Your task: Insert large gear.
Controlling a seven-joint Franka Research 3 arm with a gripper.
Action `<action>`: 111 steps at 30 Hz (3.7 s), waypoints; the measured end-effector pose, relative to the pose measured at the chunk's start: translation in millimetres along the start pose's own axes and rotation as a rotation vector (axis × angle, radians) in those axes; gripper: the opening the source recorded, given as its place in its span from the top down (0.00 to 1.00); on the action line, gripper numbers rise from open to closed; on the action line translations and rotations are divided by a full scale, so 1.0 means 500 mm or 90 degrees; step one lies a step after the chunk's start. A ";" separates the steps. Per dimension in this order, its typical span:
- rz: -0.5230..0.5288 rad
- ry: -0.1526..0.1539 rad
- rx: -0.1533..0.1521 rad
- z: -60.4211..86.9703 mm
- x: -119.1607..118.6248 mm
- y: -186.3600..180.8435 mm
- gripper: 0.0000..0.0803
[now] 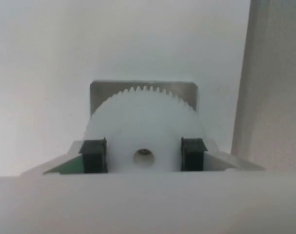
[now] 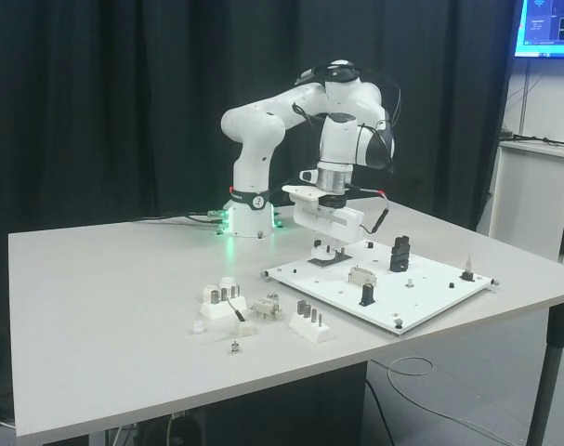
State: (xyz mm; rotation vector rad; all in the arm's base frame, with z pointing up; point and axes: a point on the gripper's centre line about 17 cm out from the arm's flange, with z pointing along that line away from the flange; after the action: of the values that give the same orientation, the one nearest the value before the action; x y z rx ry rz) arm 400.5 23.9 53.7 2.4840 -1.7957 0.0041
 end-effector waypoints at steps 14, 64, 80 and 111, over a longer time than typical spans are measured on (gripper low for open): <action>0.004 -0.002 0.001 0.001 0.000 0.001 0.59; -0.032 0.010 0.031 -0.058 0.018 -0.032 0.01; -0.045 0.022 0.070 -0.086 0.014 -0.081 0.00; -0.071 0.025 0.049 -0.038 -0.020 -0.084 0.00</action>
State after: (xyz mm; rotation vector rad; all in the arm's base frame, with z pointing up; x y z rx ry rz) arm 438.0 47.4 69.4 2.6140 -1.6709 0.1178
